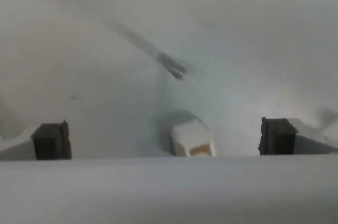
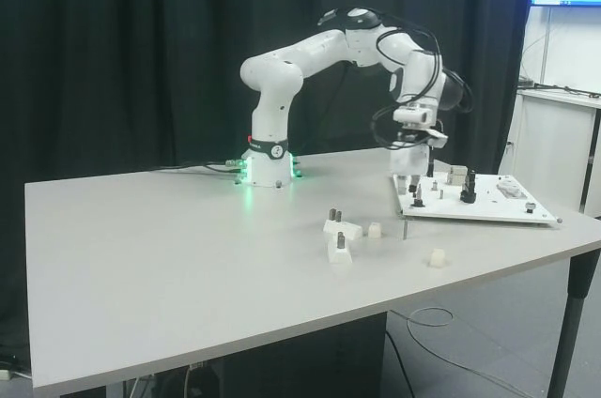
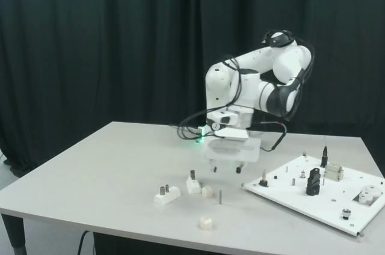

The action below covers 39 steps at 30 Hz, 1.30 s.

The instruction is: Pick round peg 3.

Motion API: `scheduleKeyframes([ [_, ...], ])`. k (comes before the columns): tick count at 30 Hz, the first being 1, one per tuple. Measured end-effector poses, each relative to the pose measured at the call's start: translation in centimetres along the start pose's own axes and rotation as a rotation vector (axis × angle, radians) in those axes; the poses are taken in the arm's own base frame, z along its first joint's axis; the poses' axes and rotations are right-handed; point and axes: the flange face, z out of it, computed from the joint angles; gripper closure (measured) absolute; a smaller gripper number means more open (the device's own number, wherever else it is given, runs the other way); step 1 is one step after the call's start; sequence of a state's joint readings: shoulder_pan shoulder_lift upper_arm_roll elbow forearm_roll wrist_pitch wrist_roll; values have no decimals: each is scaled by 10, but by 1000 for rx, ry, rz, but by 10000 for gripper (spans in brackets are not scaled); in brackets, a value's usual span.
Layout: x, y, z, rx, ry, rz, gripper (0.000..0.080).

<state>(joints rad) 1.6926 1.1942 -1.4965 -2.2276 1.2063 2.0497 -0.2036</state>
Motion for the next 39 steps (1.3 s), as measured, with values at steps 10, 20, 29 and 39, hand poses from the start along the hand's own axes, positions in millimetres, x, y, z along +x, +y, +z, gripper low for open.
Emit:
scheduleKeyframes([
  [10,12,45,12,2,-22,224,3],
  [20,25,91,17,42,-23,584,3],
  [29,33,127,17,75,-61,684,3],
  [39,38,155,22,119,-108,728,3],
])
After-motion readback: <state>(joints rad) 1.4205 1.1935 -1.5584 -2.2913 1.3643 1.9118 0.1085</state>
